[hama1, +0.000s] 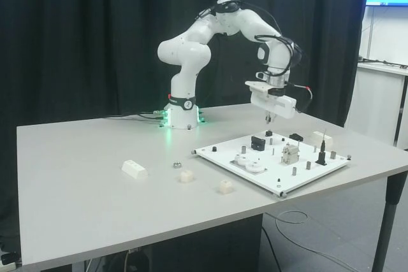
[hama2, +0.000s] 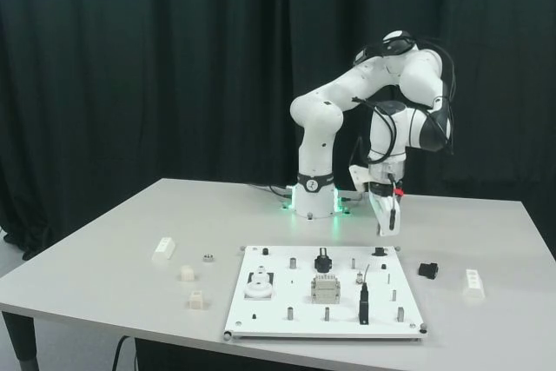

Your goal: Place Ethernet.

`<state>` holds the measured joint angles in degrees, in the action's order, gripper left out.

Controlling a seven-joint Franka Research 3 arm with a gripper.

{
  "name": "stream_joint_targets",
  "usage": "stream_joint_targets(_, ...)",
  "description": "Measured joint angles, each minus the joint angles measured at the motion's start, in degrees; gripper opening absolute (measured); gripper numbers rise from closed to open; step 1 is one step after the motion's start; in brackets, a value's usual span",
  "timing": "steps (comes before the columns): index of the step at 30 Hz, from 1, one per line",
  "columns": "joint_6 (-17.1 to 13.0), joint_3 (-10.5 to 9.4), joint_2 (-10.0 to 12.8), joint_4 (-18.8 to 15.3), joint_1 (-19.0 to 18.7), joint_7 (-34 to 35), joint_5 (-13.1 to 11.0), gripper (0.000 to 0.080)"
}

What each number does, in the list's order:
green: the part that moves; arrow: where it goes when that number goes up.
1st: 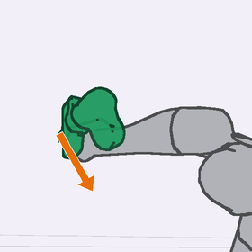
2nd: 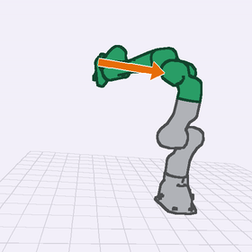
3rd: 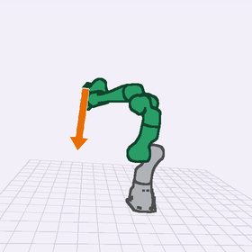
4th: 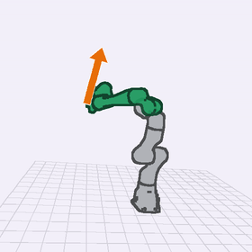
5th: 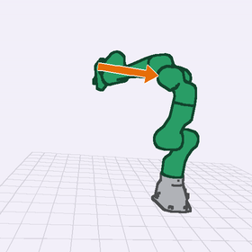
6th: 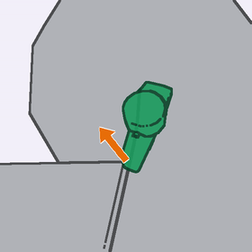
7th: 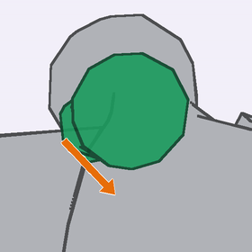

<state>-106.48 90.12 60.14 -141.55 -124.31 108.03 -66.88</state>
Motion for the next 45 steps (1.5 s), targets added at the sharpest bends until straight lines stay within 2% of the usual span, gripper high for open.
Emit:
stream_joint_targets(5, 3.6, 2.26, 0.9, 0.5, 0.0, -0.9, 0.8, 0.0079)
stream_joint_targets(9, 6.6, 3.87, 2.6, 0.7, 0.0, -2.1, 0.8, 0.0079)
stream_joint_targets(10, 6.6, 3.87, 2.6, 0.7, 0.0, -2.1, 0.8, 0.0079)
stream_joint_targets(12, 9.9, 5.41, 5.0, 1.0, 0.0, -2.8, 0.8, 0.0079)
stream_joint_targets(18, 16.8, 8.49, 11.2, 1.4, 0.1, -4.2, -0.2, 0.0079)
stream_joint_targets(22, 19.7, 10.10, 14.8, 1.5, 0.0, -4.5, -0.5, 0.0079)
stream_joint_targets(31, 19.6, 10.84, 14.2, 1.7, -0.5, -4.8, -0.3, 0.0079)
stream_joint_targets(45, 19.7, 10.82, 14.2, 3.3, -0.5, -7.0, -0.3, 0.0078)
